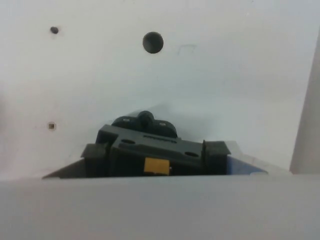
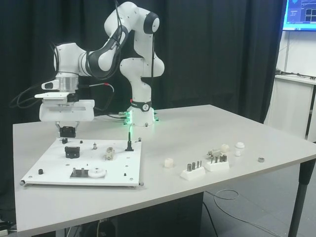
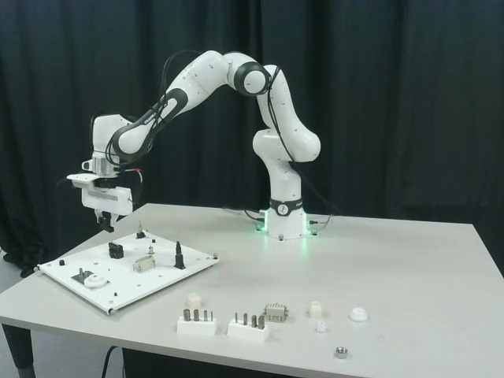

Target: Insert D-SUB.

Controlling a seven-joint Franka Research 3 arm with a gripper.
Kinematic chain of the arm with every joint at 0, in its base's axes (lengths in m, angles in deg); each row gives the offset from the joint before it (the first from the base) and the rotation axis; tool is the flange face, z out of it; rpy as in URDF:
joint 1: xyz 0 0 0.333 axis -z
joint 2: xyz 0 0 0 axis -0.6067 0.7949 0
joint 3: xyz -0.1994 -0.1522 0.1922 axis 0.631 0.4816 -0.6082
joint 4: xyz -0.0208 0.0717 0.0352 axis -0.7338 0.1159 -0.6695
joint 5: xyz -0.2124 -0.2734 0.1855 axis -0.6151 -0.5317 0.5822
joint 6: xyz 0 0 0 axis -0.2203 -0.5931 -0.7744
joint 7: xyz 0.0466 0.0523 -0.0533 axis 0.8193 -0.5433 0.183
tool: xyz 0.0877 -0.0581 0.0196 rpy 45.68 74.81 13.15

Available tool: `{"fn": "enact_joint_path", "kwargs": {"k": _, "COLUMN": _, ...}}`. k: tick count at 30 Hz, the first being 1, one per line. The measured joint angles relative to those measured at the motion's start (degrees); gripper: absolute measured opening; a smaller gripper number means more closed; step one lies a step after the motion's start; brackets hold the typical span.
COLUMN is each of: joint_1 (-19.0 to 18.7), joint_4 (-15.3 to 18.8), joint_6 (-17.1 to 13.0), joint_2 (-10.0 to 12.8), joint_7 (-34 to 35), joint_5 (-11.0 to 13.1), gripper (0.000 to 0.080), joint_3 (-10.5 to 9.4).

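Black connector in pincer.

Gripper above white board far corner; black post stands well apart.

a black curtain hangs in folds behind the whole scene and fills the backdrop in both room views. the grey worktop stands in front of it on dark legs; one leg shows at its near corner in the first room view. to the side, in that same view, a white cabinet stands beyond the worktop edge, with a lit screen mounted above it. a thin cable hangs loose beneath the worktop. lighting is even and falls from above, leaving soft shadows on the worktop surface.
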Motion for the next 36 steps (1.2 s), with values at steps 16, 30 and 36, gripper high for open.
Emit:
{"fn": "enact_joint_path", "kwargs": {"k": 16, "joint_1": 0.0, "joint_4": 0.0, "joint_6": 0.7, "joint_2": -1.3, "joint_7": 0.1, "joint_5": -0.8, "gripper": 0.0396, "joint_3": 0.34}}
{"fn": "enact_joint_path", "kwargs": {"k": 30, "joint_1": -0.3, "joint_4": 0.0, "joint_6": 0.7, "joint_2": -1.6, "joint_7": 0.3, "joint_5": -0.8, "gripper": 0.0396, "joint_3": 0.34}}
{"fn": "enact_joint_path", "kwargs": {"k": 36, "joint_1": -0.5, "joint_4": 0.0, "joint_6": 0.7, "joint_2": -1.6, "joint_7": 0.5, "joint_5": -0.8, "gripper": 0.0396, "joint_3": 0.34}}
